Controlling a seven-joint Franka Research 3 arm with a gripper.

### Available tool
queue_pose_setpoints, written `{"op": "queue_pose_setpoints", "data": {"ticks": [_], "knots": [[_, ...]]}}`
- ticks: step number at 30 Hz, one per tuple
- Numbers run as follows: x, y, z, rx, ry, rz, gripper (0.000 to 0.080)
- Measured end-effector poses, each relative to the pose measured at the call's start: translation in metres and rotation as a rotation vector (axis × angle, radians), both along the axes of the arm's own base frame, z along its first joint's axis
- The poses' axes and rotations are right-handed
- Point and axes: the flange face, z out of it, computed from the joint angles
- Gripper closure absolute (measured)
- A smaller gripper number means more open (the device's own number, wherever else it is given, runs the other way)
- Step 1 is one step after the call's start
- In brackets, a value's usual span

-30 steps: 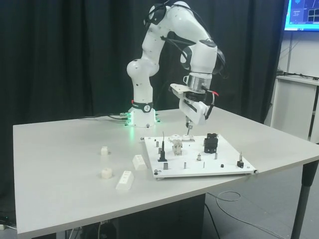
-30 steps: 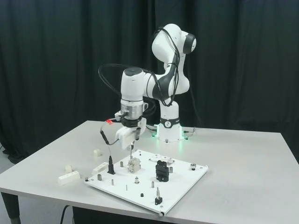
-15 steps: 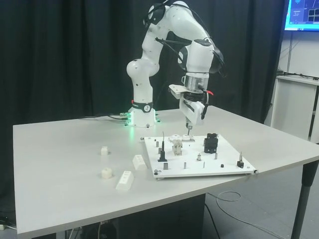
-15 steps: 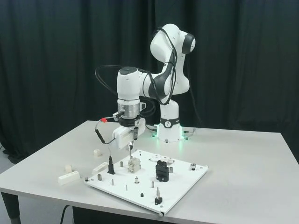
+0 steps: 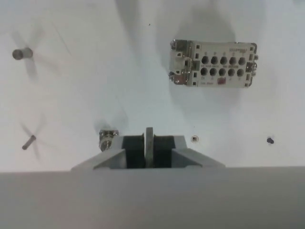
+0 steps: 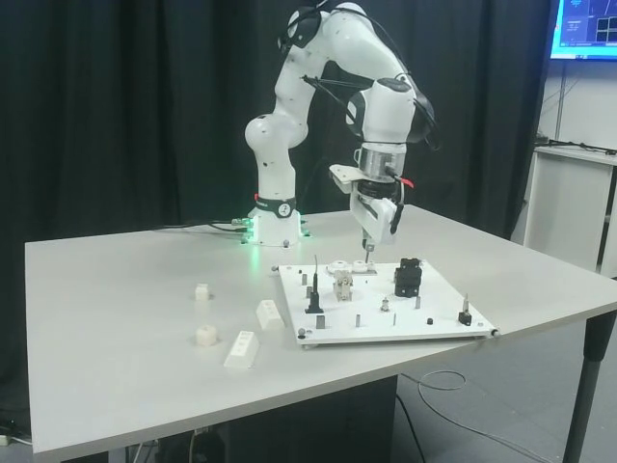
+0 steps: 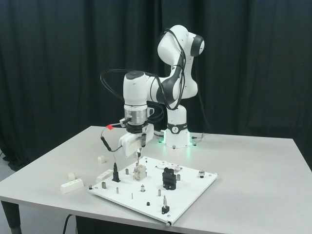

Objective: Insert square peg 1.

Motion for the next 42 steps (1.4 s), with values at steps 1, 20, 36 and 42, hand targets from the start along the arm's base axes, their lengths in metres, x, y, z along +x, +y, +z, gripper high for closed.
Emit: {"op": "queue_pose_setpoints", "data": {"ticks": [1, 20, 36, 42], "knots": [[0.0, 0.0, 0.0, 0.001, 0.001, -0.002, 0.0768], [-0.001, 0.008, -0.007, 0.018, 0.017, -0.023, 0.0768], [-0.002, 0.023, -0.018, 0.026, 0.038, -0.029, 0.0768], [-0.003, 0.026, -0.021, 0.025, 0.045, -0.03, 0.0768]]}}
